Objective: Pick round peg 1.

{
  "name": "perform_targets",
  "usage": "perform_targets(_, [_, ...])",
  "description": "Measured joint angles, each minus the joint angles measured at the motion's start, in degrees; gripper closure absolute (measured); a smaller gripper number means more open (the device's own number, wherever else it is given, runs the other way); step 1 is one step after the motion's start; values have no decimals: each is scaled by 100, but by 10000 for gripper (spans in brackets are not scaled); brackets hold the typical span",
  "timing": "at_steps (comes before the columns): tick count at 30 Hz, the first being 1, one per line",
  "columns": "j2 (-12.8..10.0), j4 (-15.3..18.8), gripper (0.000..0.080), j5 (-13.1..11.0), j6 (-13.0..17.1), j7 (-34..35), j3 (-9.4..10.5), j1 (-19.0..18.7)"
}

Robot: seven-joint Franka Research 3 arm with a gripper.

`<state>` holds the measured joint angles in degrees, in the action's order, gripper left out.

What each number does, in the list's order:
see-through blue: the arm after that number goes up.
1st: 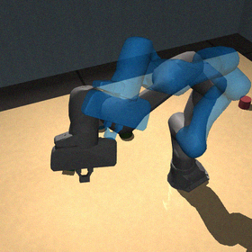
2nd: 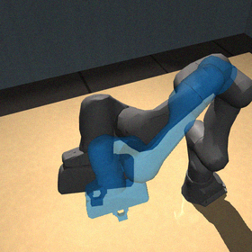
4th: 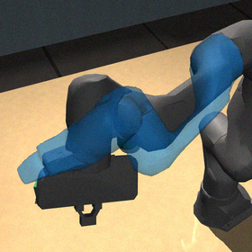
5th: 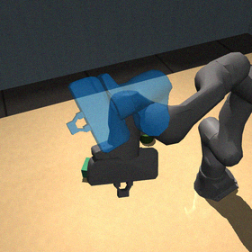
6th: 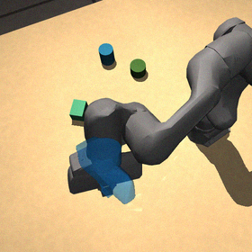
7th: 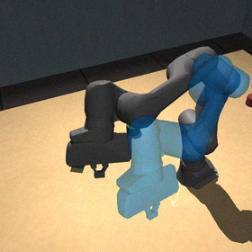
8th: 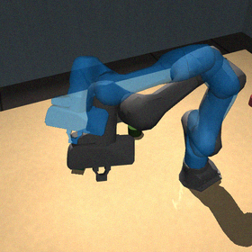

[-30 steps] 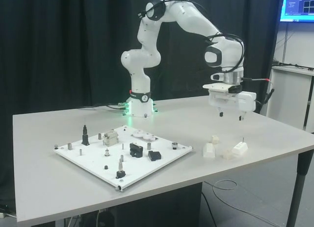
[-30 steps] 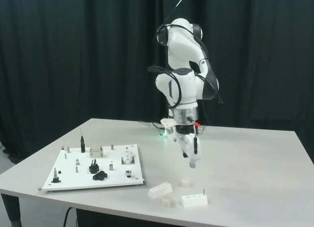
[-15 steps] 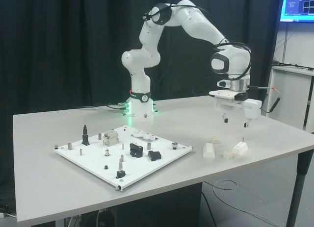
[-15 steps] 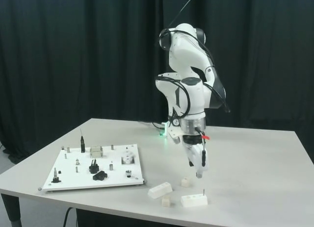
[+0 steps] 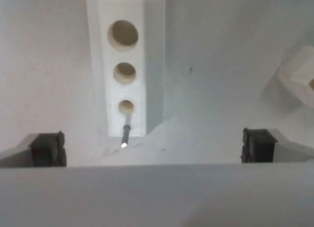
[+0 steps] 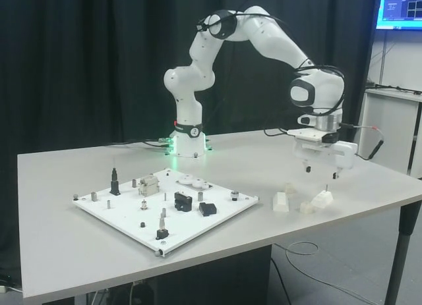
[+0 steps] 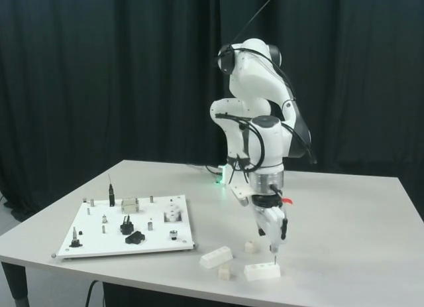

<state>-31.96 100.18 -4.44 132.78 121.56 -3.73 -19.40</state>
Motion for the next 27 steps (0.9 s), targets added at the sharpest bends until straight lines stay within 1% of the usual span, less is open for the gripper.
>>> perform_targets(9, [-308,-321,3,0,-55,-58,-72,-106])
perform_targets(14, [-469,-475,3,0,-81,-94,-80,-153])
perform_targets(27, [-776,-784,3,0,-186,-96,-152,-244])
